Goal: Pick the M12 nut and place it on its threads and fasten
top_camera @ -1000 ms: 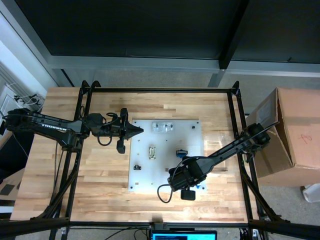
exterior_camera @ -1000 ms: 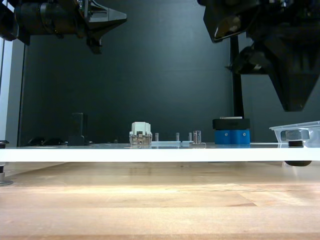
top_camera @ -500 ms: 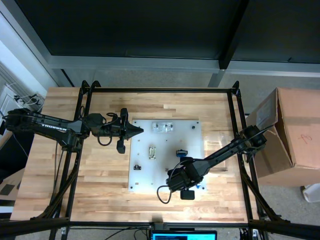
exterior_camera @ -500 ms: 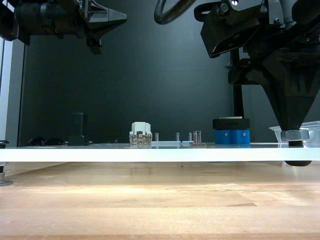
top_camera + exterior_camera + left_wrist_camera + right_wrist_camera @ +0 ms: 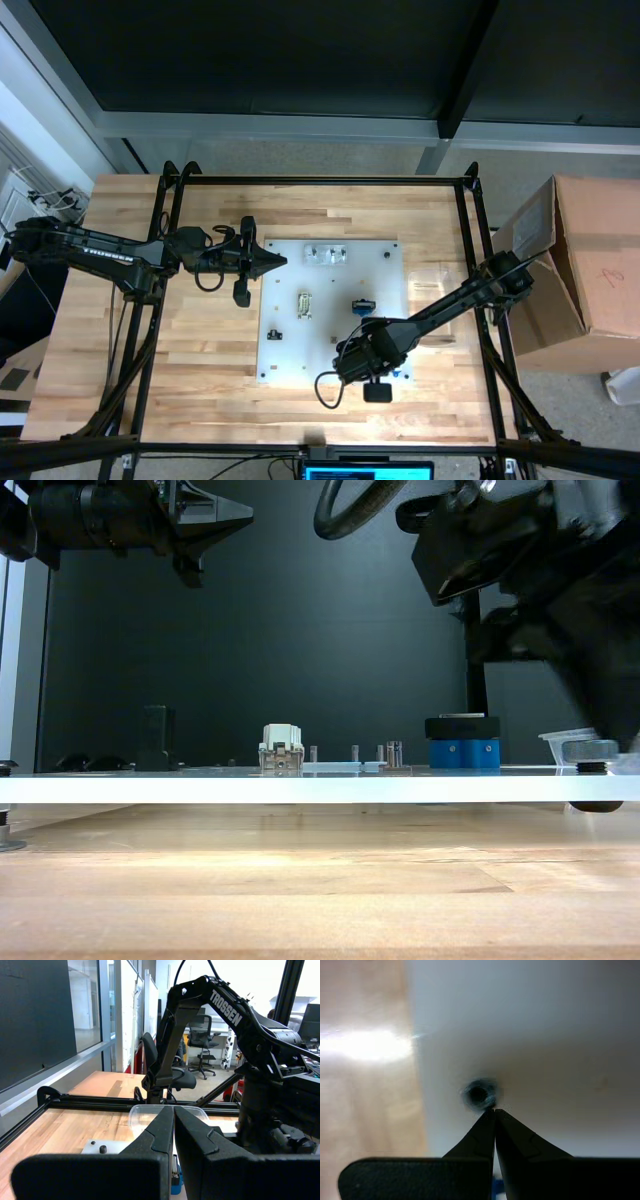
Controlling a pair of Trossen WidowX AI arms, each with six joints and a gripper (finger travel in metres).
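Overhead, the left gripper [image 5: 274, 260] hangs by the white board's [image 5: 290, 350] left edge, and the right gripper [image 5: 378, 368] is low at the board's near right. From table height, the M12 nut [image 5: 590, 750] sits on its stud [image 5: 592, 767]. Both wrist views show fingers pressed together, holding nothing. The nut looks small, hard and slick (probably light), so it is best gripped across opposite flats.
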